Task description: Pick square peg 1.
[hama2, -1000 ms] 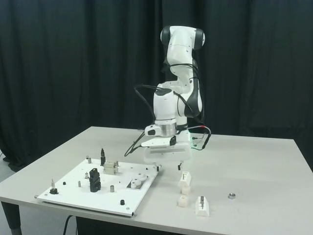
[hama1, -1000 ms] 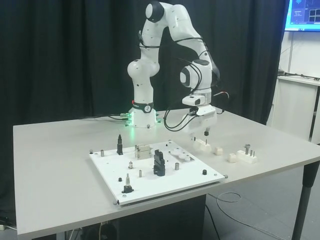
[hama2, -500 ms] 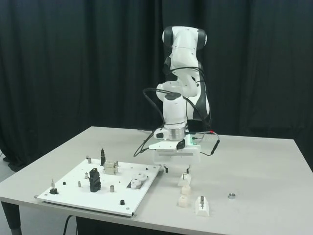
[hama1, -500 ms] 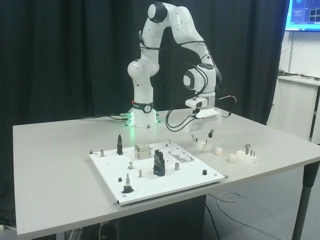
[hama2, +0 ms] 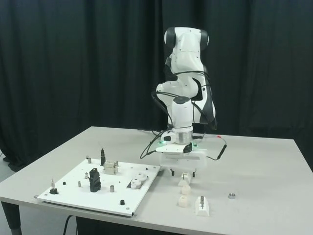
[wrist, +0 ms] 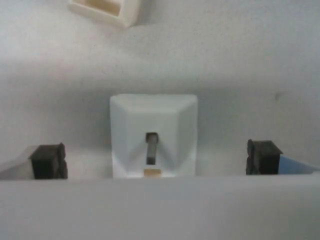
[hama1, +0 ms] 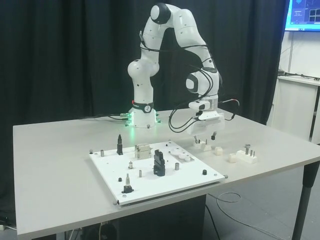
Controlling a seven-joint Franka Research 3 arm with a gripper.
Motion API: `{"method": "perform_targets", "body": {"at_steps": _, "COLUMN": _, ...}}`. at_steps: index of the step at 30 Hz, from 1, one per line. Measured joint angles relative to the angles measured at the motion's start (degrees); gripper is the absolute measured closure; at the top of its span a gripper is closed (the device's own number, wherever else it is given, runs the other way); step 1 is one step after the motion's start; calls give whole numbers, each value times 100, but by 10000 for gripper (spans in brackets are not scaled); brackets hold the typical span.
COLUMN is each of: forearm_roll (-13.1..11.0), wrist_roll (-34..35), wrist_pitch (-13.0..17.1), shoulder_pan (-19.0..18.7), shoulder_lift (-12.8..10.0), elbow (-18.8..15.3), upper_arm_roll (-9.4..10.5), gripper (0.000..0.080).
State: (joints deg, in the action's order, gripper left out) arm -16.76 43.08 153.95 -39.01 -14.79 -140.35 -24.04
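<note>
A white block [wrist: 153, 135] sits on the grey bench [wrist: 240, 60], with a grey square peg [wrist: 151, 149] upright in its recess. The hand [wrist: 155, 160] is spread wide, its 2 black fingertips [wrist: 48, 161] flanking the block without touching. Another holder [wrist: 106, 10] lies beyond.

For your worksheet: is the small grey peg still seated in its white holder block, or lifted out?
Seated: the small grey peg stands in the white holder block, with the open gripper fingers either side, touching nothing.

Black curtains [hama1: 65, 55] hang in folds behind the grey tabletop [hama1: 55, 165], closing off the room's rear. A lit screen [hama1: 303, 15] glows high in one corner above a white cabinet [hama1: 295, 105], and a cable [hama1: 227, 197] loops across the grey floor [hama1: 260, 220].
</note>
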Motion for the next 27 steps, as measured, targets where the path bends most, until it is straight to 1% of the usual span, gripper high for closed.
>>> {"method": "perform_targets", "body": {"at_steps": 8, "forearm_roll": 69, "wrist_roll": 133, "wrist_pitch": 201, "shoulder_pan": 0, "shoulder_lift": -97, "elbow": -41, "upper_arm_roll": 109, "gripper": 3}}
{"method": "perform_targets", "body": {"at_steps": 13, "forearm_roll": 70, "wrist_roll": 169, "wrist_pitch": 248, "shoulder_pan": 0, "shoulder_lift": -137, "elbow": -43, "upper_arm_roll": 143, "gripper": 3}}
{"method": "perform_targets", "body": {"at_steps": 14, "forearm_roll": 70, "wrist_roll": 194, "wrist_pitch": 254, "shoulder_pan": 0, "shoulder_lift": -140, "elbow": -43, "upper_arm_roll": 149, "gripper": 132}}
{"method": "perform_targets", "body": {"at_steps": 22, "forearm_roll": 87, "wrist_roll": 291, "wrist_pitch": 275, "shoulder_pan": 1, "shoulder_lift": -148, "elbow": -44, "upper_arm_roll": 180, "gripper": 132}}
{"method": "perform_targets", "body": {"at_steps": 23, "forearm_roll": 92, "wrist_roll": 293, "wrist_pitch": 275, "shoulder_pan": 1, "shoulder_lift": -148, "elbow": -44, "upper_arm_roll": 181, "gripper": 458}}
{"method": "perform_targets", "body": {"at_steps": 27, "forearm_roll": 116, "wrist_roll": 331, "wrist_pitch": 275, "shoulder_pan": 1, "shoulder_lift": -147, "elbow": -44, "upper_arm_roll": 184, "gripper": 458}}
